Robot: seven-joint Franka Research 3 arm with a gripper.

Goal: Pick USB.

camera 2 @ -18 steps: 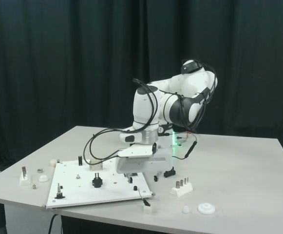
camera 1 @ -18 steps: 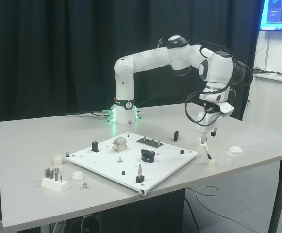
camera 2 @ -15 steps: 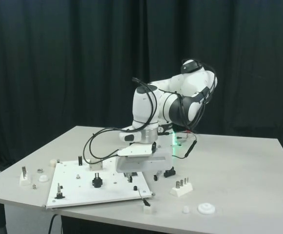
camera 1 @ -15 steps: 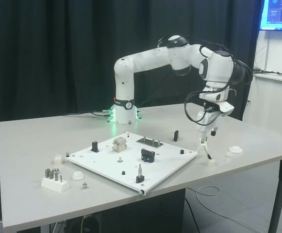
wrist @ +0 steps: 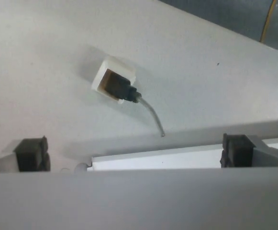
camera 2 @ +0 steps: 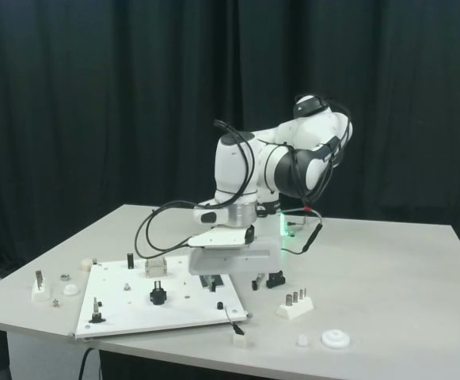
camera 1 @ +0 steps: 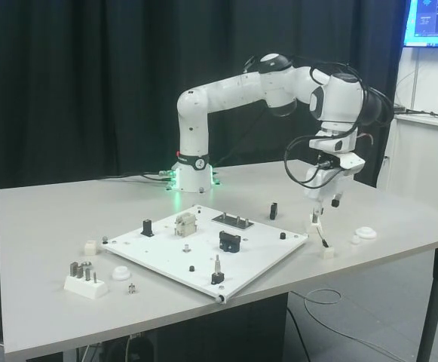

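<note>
Black USB plug [wrist: 120, 87] lies flat in its white holder [wrist: 114, 79], cable trailing toward the wide-open pincer [wrist: 131, 155].

White arm [camera 1: 234, 83], rounded glossy segments, black bands at joints. Green glow around base [camera 1: 191, 178] on grey table. Black cable [camera 2: 162, 224] loops loosely off wrist (second cable near elbow in second room view). Black fingertip pads [wrist: 32, 154] seen in wrist view.
</note>
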